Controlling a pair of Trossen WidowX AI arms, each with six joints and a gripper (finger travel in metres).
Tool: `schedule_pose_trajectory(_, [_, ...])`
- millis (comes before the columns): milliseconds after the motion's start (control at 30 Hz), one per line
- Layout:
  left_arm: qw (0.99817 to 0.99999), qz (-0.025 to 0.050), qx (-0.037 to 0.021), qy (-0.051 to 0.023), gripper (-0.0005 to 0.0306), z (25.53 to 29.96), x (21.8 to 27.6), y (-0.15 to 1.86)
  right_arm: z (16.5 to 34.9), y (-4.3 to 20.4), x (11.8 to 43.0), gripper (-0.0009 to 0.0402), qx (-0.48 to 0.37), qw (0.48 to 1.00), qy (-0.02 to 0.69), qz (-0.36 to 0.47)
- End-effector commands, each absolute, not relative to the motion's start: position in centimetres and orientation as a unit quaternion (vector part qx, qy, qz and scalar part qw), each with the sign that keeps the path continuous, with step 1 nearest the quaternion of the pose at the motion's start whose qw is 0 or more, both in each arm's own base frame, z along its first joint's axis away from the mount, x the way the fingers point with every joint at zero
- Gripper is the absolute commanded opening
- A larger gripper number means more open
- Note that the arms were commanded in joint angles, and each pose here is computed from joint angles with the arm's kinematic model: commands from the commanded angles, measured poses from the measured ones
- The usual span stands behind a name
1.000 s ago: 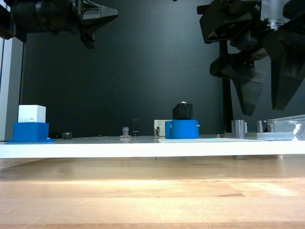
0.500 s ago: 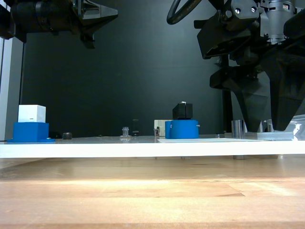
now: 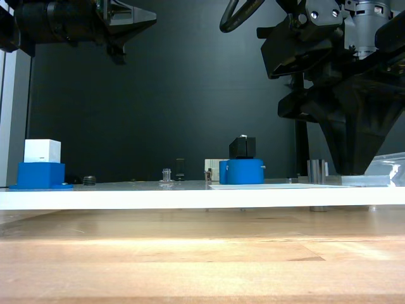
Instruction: Remove the 16mm cylinder and place in the container
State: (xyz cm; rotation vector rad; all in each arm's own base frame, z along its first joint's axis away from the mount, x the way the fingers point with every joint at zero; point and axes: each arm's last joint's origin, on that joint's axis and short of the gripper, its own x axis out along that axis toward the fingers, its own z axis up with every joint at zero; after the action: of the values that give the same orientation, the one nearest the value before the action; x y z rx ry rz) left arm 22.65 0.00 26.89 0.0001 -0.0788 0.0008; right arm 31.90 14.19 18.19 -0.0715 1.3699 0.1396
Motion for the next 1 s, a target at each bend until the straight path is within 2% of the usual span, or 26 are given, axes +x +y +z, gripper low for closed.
schedule_pose_trajectory(33, [0.99922,0.0002,0.0003,-0.0394,0.0,26.9,22.65,0.0,18.2,14.2,31.9,0.0019,-0.033,0.772,0.632,0.064])
schedule_pose_trajectory(133, [0.99922,0.0002,0.0001,-0.0394,0.0,26.9,22.65,0.0,18.2,14.1,31.9,-0.0003,-0.033,0.772,0.632,0.064])
schedule_pose_trajectory(567, [0.99922,0.0004,0.0003,-0.0394,0.0,26.9,22.65,0.01,18.3,14.1,31.9,0.0,-0.033,0.771,0.633,0.064])
schedule_pose_trajectory(1000, [0.99922,0.0002,0.0003,-0.0394,0.0,26.9,22.65,0.0,21.1,13.6,30.9,0.0,-0.028,0.782,0.62,0.067])
